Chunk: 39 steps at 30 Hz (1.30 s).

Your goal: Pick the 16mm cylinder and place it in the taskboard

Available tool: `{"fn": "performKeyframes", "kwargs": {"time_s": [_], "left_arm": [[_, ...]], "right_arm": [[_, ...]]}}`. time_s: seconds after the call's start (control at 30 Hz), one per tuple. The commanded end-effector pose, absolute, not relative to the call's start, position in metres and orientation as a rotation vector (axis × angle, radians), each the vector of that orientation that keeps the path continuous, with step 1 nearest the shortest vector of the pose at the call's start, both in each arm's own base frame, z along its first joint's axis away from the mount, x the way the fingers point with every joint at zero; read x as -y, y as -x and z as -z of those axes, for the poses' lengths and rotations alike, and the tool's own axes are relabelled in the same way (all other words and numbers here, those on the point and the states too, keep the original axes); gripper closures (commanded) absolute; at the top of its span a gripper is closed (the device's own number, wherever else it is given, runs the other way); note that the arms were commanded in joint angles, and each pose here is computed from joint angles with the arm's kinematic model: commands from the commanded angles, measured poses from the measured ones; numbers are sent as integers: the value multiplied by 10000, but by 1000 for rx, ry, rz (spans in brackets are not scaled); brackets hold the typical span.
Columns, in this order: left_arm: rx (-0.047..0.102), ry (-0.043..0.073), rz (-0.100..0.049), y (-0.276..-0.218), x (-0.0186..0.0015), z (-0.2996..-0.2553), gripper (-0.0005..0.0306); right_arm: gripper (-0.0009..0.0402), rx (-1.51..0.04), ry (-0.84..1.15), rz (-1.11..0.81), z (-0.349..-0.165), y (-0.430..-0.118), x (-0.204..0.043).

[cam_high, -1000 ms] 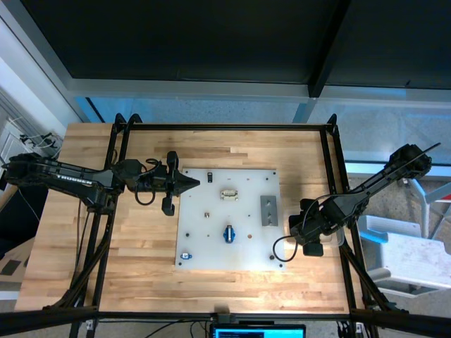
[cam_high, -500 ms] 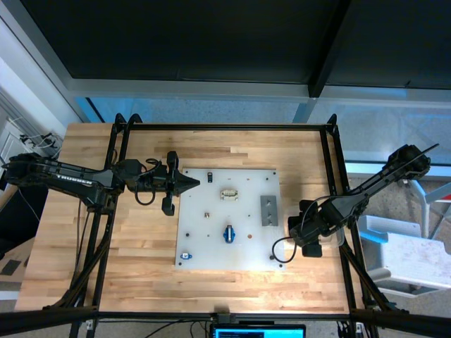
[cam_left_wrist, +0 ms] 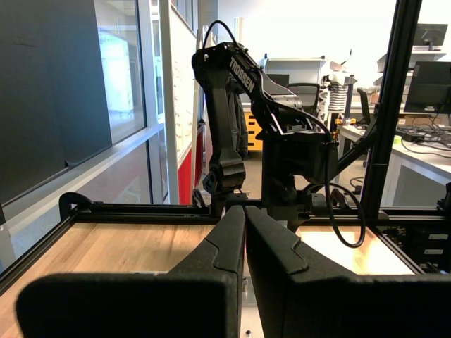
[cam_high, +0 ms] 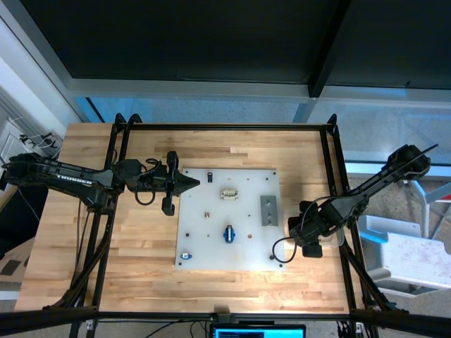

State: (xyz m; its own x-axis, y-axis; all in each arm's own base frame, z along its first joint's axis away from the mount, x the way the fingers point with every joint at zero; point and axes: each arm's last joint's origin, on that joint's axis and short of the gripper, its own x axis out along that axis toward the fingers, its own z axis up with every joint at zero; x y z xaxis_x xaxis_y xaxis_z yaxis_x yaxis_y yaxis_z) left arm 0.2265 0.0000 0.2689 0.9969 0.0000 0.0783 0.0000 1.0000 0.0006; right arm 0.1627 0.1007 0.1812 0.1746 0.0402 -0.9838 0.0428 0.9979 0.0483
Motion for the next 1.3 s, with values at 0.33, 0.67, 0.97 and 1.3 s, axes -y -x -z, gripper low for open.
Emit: {"fn": "performKeyframes", "kwargs": {"time_s": [0.33,0.67,0.97,1.3], "left_arm": [[78,-1,0,-2265,0,-2690,300],[78,-1,0,-2265,0,-2690,300],[78,-1,0,-2265,0,-2690,300],[78,-1,0,-2265,0,-2690,300]], "right_arm": [[229,-1393,-71,0,-1812,-1630,-1009],[286,-1390,-69,4,-1812,-1631,-1006],[344,-1391,-69,4,-1812,-1630,-1007],[382,-1390,-67,2,-1812,-1631,-1007]]}}
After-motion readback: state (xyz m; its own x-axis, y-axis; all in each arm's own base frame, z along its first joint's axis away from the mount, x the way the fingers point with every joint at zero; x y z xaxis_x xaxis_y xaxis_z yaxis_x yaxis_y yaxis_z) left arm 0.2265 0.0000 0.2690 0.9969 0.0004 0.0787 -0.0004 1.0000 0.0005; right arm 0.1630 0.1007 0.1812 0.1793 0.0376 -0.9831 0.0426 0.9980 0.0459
